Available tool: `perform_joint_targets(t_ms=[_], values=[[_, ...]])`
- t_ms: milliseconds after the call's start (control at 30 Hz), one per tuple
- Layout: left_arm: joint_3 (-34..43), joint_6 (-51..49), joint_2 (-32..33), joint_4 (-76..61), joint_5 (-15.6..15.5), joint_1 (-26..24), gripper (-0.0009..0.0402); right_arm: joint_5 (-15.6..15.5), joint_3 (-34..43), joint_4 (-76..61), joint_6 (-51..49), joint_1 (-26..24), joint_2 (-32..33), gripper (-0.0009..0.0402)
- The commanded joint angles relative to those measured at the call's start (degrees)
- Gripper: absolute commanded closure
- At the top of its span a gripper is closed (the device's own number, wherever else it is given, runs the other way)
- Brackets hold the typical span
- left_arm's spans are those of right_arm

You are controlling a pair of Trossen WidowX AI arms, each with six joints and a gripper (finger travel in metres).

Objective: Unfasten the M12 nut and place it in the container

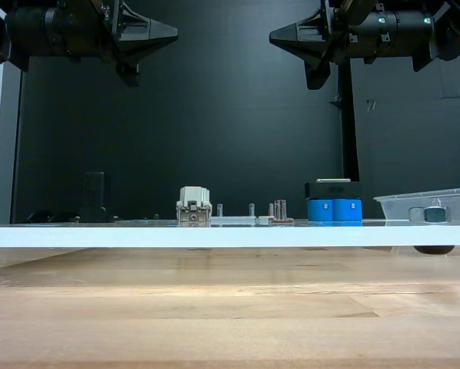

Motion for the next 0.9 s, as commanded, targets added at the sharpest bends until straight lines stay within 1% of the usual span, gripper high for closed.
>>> perform_joint_targets(t_ms=[33,367,400,467,567,733,867,900], values=[[0.0,0.0,0.0,0.0,0.0,0.0,0.0393,1.5,0.0,3.3,0.0,0.5,-0.2,0.0393],[0.0,0.0,0.0,0.0,0.0,0.0,0.0393,1.4,0.0,3.3,0.3,0.5,-0.2,0.0393],[0.0,0.0,0.0,0.0,0.0,0.0,0.0393,0.7,0.0,2.9,0.2,0.5,-0.2,0.0393],[0.0,0.0,0.0,0.0,0.0,0.0,0.0393,-1.6,0.2,2.6,0.6,0.6,-0.2,0.0393],[0.0,0.0,0.0,0.0,0.0,0.0,0.0393,-1.3,2.9,-5.1,0.5,1.7,-0.2,0.0393],[0.0,0.0,0.0,0.0,0.0,0.0,0.0393,2.1,9.8,-22.9,0.0,6.0,0.9,0.0393],[0.0,0.0,0.0,0.0,0.0,0.0,0.0393,6.7,16.2,-39.4,2.8,10.6,3.4,0.0393],[0.0,0.0,0.0,0.0,0.0,0.0,0.0393,7.4,17.9,-43.2,3.8,11.7,4.3,0.0393]])
